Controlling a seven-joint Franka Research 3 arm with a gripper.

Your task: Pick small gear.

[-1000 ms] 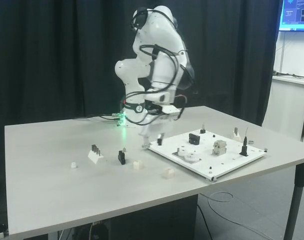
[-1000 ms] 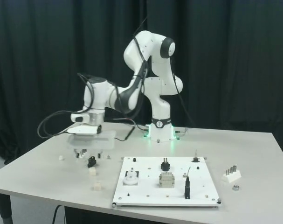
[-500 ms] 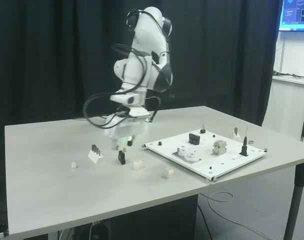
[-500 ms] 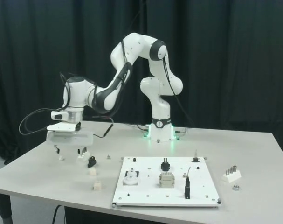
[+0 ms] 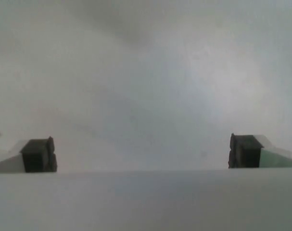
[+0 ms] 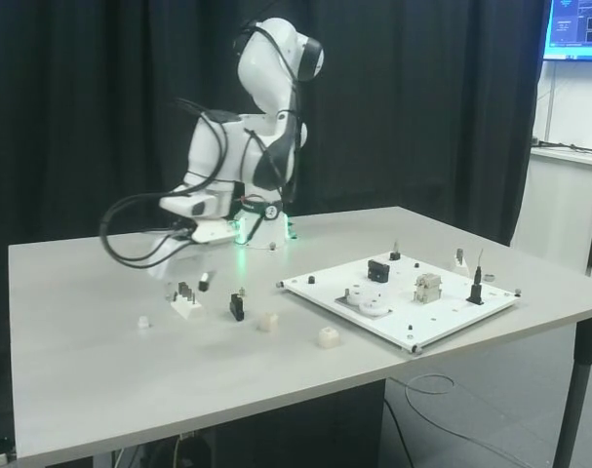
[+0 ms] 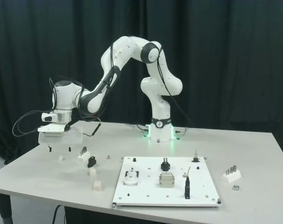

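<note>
A small white gear-like part (image 6: 143,321) (image 7: 61,157) lies on the grey table, left of a white block with pins (image 6: 186,304) (image 7: 82,155). My gripper (image 6: 186,285) (image 7: 59,149) hangs a little above the table over this area, roughly above the small part in the second room view. In the wrist view the gripper (image 5: 142,154) is open: its black fingertips (image 5: 38,155) stand far apart, with only bare table between them. The small part does not show in that view.
A black part (image 6: 236,307) (image 7: 91,162) and two white cubes (image 6: 267,321) (image 6: 327,337) lie right of the pin block. The white assembly board (image 6: 452,304) (image 7: 146,189) holds a larger white gear (image 6: 375,305) (image 7: 130,178) and other fittings. A pin holder (image 7: 231,173) stands at the far end.
The arm has swung away from the board's edge, past the black part and the pin block, to the end of the table where the small white part lies.
</note>
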